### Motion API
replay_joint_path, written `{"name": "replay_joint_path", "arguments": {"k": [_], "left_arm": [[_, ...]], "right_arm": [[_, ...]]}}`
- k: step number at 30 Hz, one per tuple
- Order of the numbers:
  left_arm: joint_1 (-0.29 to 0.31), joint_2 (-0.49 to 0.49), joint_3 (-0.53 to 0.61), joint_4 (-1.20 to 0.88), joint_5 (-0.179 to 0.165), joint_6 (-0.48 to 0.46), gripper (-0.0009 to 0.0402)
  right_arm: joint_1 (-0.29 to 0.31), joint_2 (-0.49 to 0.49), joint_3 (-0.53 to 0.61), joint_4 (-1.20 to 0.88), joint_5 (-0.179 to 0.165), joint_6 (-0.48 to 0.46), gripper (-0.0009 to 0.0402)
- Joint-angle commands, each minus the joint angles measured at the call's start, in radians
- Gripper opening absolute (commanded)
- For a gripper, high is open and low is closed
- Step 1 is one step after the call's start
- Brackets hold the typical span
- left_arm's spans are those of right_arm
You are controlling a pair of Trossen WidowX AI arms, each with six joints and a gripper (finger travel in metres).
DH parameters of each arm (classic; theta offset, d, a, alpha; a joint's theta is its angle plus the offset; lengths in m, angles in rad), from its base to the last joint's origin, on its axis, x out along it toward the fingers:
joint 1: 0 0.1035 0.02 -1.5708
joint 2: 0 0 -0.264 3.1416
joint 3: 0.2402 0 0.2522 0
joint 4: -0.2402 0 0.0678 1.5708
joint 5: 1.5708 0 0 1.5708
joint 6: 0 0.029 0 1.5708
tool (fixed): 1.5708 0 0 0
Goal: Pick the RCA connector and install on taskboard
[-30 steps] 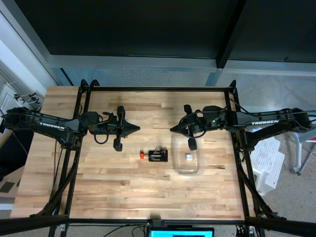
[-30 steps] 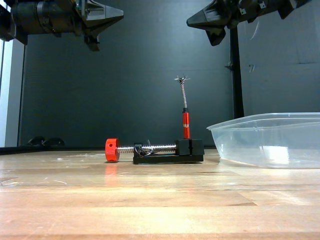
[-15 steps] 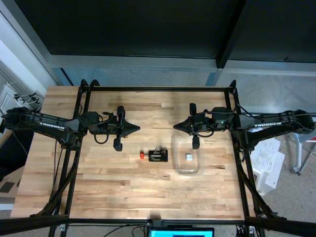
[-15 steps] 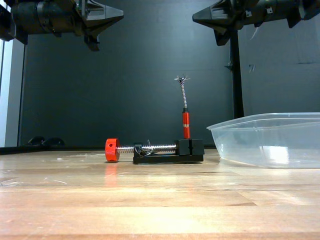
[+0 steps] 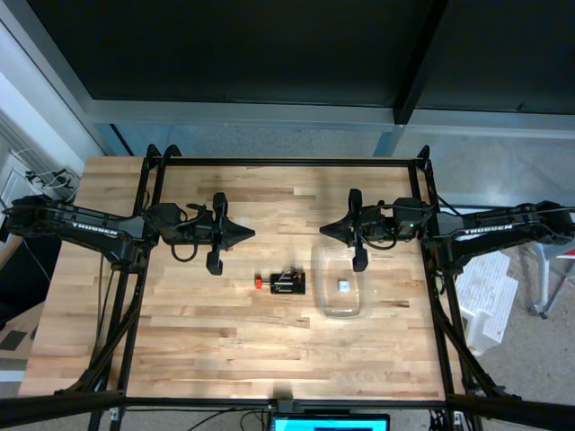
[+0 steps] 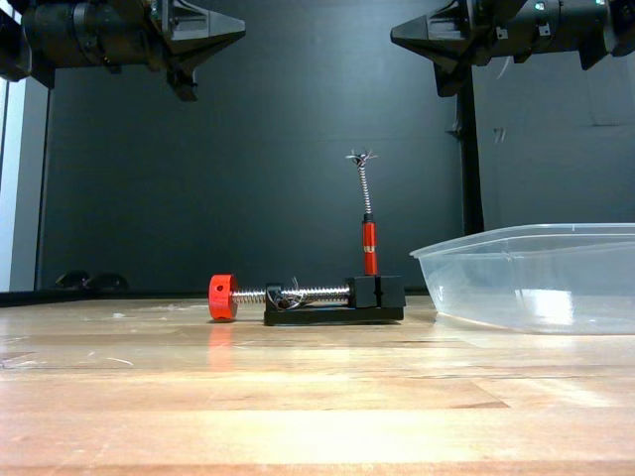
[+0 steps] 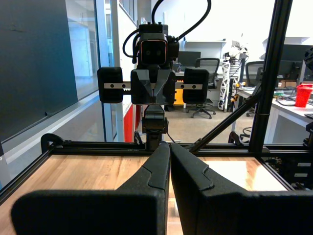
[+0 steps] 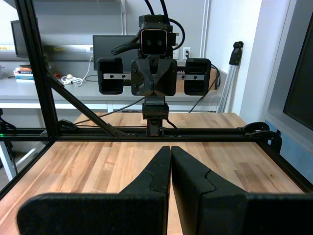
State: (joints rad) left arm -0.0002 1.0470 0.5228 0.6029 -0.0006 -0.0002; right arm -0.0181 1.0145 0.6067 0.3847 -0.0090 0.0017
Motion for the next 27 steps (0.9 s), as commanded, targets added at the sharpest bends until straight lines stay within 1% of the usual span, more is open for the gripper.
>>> {"name": "replay_joint_path", "arguments": {"k": [1, 14, 17, 25, 27], "left_arm": [[0.0, 0.0, 0.0, 0.0, 0.0, 0.0, 0.0], [0.0, 0.0, 0.0, 0.0, 0.0, 0.0, 0.0], [0.0, 0.0, 0.0, 0.0, 0.0, 0.0, 0.0], [0.0, 0.0, 0.0, 0.0, 0.0, 0.0, 0.0], [0.0, 0.0, 0.0, 0.0, 0.0, 0.0, 0.0]], "right_arm": [[0.0, -0.002, -0.002, 0.014, 0.001, -0.003, 0.0], [0.0, -0.005, -0.003, 0.048, 0.002, -0.002, 0.0], [0.0, -0.005, -0.003, 0.047, 0.015, 0.0, 0.0], [0.001, -0.005, -0.011, 0.048, 0.013, 0.008, 0.0], [0.001, -0.007, -0.012, 0.048, 0.008, 0.007, 0.0]]}}
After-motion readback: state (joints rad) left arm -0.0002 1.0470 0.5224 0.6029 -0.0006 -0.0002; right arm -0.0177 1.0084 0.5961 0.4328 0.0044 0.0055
